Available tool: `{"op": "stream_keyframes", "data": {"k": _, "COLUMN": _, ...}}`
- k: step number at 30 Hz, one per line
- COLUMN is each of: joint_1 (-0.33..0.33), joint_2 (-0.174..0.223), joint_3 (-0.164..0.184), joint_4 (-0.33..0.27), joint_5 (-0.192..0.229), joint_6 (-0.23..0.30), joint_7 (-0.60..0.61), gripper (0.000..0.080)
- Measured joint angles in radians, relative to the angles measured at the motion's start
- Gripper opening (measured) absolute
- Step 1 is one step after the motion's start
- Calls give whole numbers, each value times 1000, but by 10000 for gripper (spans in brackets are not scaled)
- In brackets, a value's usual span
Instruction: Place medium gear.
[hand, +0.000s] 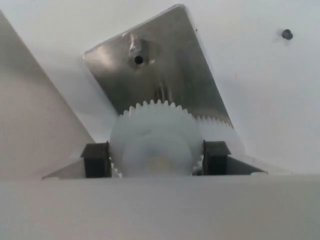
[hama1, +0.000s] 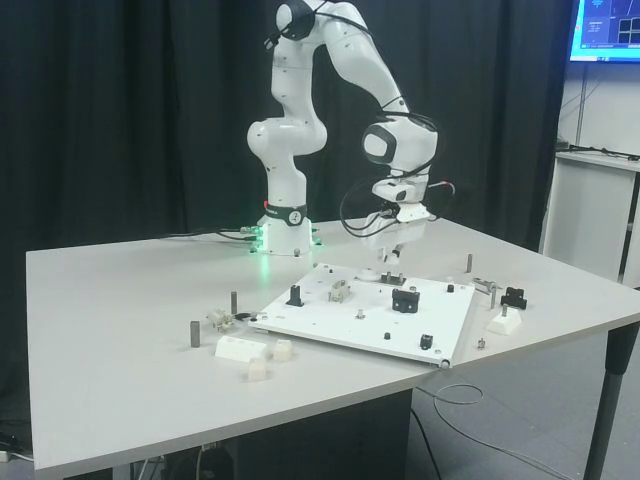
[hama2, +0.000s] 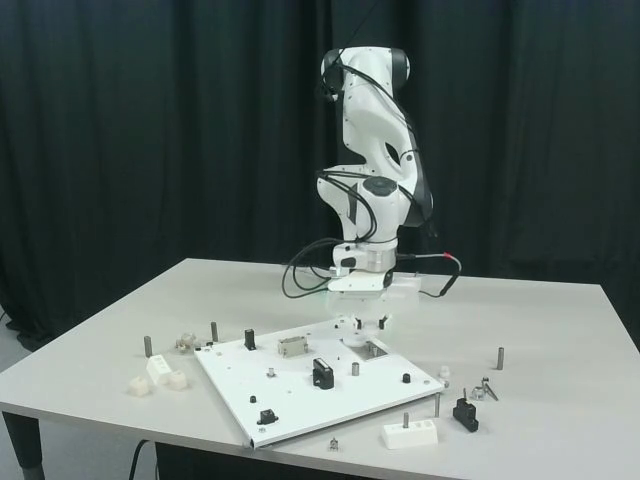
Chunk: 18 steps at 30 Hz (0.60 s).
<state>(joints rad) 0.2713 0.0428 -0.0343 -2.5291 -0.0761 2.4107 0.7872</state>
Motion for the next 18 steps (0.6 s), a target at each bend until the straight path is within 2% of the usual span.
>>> {"op": "stream_keyframes", "data": {"k": 18, "joint_1": -1, "joint_2": -7, "joint_3": 1, "joint_4": 0, "joint_5": 0, "joint_6": -6, "joint_7": 2, "gripper": 399}}
